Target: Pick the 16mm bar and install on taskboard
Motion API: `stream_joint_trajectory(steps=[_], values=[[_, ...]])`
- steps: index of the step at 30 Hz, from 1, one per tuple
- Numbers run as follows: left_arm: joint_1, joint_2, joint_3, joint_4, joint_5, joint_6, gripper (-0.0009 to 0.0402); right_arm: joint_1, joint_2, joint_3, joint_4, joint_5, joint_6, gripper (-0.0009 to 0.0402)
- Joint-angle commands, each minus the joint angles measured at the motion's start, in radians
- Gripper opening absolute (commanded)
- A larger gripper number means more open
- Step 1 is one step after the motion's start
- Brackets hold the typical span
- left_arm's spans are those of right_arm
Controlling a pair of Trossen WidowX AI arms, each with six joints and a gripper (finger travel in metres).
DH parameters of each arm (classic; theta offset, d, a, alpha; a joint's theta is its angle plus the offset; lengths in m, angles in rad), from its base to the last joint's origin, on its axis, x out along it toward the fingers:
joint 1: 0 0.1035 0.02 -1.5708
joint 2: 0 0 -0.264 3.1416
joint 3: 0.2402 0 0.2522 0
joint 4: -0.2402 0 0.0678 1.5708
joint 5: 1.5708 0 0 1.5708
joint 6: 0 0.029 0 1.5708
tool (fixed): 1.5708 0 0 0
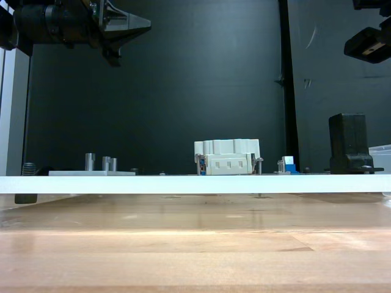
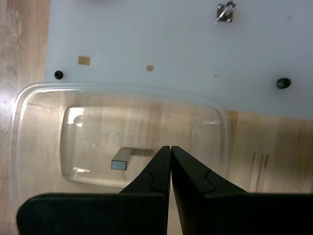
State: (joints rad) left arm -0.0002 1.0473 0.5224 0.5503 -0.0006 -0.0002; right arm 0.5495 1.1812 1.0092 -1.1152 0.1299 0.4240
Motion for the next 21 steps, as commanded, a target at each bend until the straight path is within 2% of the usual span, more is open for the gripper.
stream_joint_trajectory(steps=[1,10,17,21], values=[[0.000,0.000,0.000,0.000,0.000,0.000,0.0000,0.028,0.006,-0.002,-0.003,0.000,0.033,0.0000],[0.000,0.000,0.000,0.000,0.000,0.000,0.0000,0.111,0.008,-0.039,-0.013,0.000,0.151,0.0000],[0.000,0.000,0.000,0.000,0.000,0.000,0.0000,0.175,0.063,-0.040,-0.013,0.000,0.253,0.0000],[0.000,0.000,0.000,0.000,0.000,0.000,0.0000,0.191,0.076,-0.041,-0.013,0.001,0.307,0.0012]])
